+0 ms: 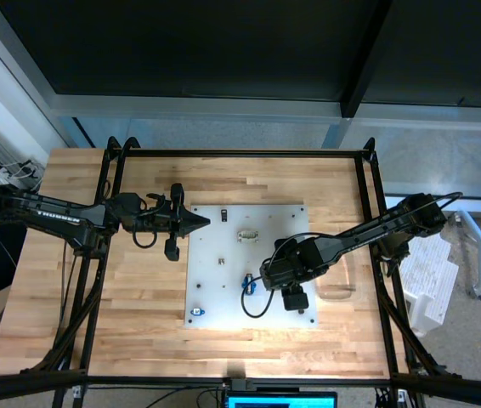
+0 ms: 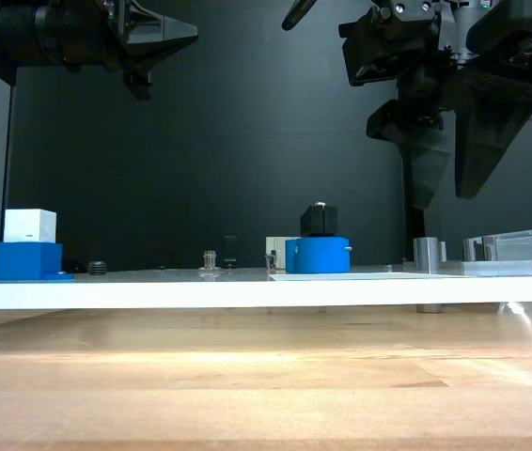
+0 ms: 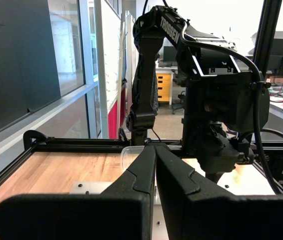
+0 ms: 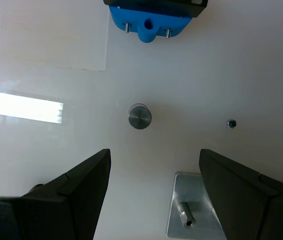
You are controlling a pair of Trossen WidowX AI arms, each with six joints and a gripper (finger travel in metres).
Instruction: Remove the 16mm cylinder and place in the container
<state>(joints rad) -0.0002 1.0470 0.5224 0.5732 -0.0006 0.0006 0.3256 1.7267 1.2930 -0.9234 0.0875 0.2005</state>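
Note:
The 16mm cylinder [image 4: 139, 116] is a small round grey metal peg standing upright on the white board [image 1: 223, 285]; it also shows as a short post [image 2: 426, 256] in the low view. My right gripper [image 4: 154, 156] hangs open straight above it, one finger on each side, well clear of it [image 2: 442, 197]. In the high view the right gripper [image 1: 276, 274] hides the peg. The clear container [image 1: 340, 279] lies just right of the board, partly under the right arm. My left gripper [image 1: 196, 221] hovers shut at the board's left edge, holding nothing.
A blue upright connector [image 4: 149, 20] with a black cable stands close to the peg. A grey metal block [image 4: 191, 212] lies on the other side. A blue base with a white cube [image 2: 28, 246] sits at the board's near left corner. Black frame rails surround the table.

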